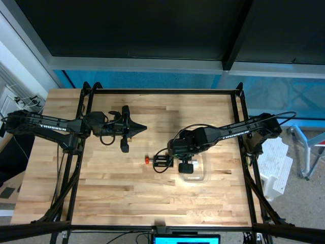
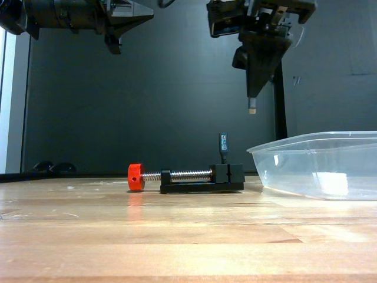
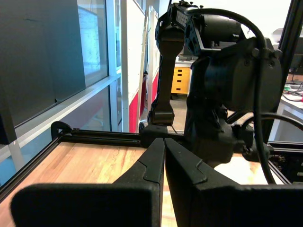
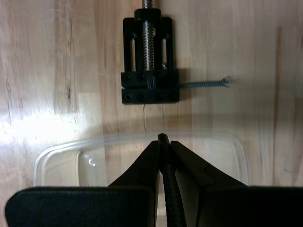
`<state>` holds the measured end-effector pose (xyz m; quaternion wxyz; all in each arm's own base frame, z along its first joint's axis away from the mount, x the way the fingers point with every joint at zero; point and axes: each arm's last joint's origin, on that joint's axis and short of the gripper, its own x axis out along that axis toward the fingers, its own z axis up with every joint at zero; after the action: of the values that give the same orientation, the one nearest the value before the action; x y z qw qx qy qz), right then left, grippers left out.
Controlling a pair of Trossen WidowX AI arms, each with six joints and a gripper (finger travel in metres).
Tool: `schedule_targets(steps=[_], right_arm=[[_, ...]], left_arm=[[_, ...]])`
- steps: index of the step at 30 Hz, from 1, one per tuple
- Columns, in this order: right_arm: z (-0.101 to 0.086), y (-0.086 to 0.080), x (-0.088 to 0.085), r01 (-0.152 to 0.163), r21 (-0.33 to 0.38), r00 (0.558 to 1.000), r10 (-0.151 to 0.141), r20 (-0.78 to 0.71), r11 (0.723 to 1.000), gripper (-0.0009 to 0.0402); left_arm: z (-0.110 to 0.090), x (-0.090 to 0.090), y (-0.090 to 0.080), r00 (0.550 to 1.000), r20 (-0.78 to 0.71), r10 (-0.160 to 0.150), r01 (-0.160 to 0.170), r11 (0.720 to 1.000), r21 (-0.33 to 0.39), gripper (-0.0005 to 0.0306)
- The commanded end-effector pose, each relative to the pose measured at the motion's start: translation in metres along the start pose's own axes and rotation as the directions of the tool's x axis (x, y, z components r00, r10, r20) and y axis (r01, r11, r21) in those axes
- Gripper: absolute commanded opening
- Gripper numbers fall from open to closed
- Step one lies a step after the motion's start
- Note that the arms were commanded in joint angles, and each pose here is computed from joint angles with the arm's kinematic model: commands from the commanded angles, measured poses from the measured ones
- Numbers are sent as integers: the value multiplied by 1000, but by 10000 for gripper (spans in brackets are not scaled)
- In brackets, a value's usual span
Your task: Pick the usb-c connector and install on the hub
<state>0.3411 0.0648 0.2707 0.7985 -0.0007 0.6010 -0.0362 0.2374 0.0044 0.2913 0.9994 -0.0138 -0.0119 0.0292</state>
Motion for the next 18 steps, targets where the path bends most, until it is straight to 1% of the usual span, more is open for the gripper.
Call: schedule_targets(steps=[1,12,14,17,18], right_arm=[[5,1,2,-2,-4,1000,2,2,1000,2],[23,3,12,-1,4,1000,1,4,1000,2],[25,3,10,-3,6,1000,2,10,1000,2],[27,3,14,0,8,1000,0,4,1000,2],[27,3,13,-4,11,1000,4,6,1000,2]], left_arm=[[0,0,0,1000,0,0,0,1000,0,0],[0,0,0,1000,0,0,0,1000,0,0],[0,0,0,1000,0,0,0,1000,0,0],[0,0,0,1000,0,0,0,1000,0,0],[0,0,0,1000,0,0,0,1000,0,0]])
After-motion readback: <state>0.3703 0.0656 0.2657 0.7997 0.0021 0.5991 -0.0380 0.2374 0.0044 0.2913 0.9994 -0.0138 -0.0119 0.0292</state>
